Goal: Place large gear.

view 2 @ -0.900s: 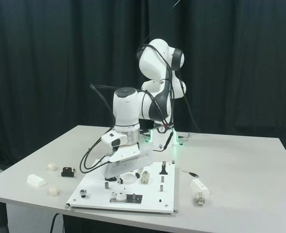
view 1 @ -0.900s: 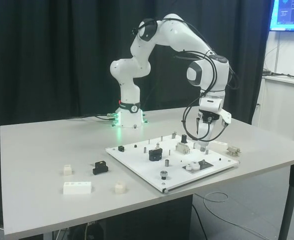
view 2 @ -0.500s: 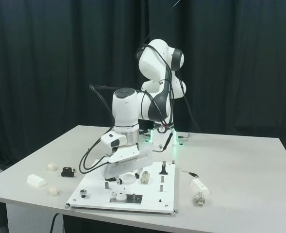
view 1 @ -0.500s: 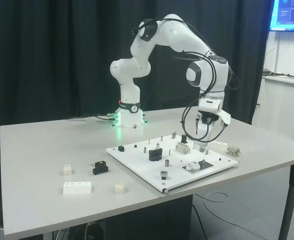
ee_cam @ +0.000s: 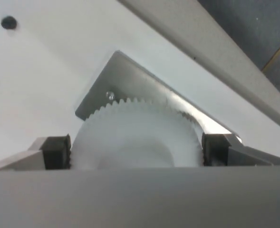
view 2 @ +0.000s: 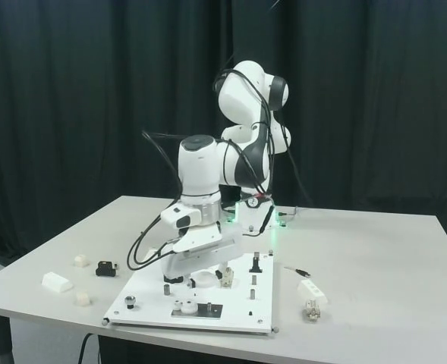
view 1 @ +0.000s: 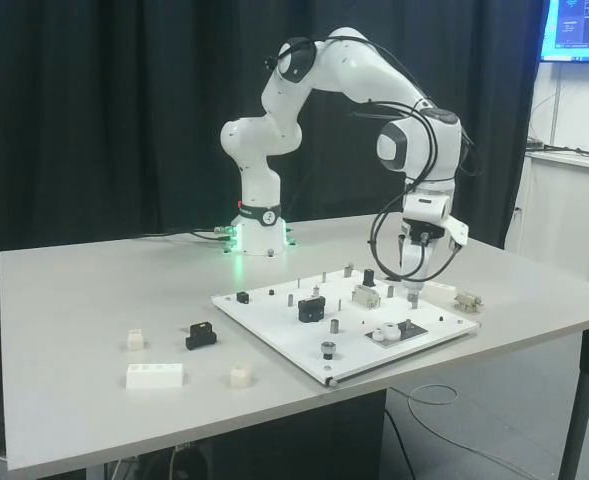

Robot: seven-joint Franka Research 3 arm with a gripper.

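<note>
Pincer (ee_cam: 136, 151) grips the large gear (ee_cam: 137, 135) — lower half hidden — above grey plate (ee_cam: 125, 83).

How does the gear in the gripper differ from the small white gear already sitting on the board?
The large gear is clamped between the gripper fingers, held above the white board; the small gear rests on the board by the grey plate. The large gear looks clearly wider than the small gear. Both are white.
</note>
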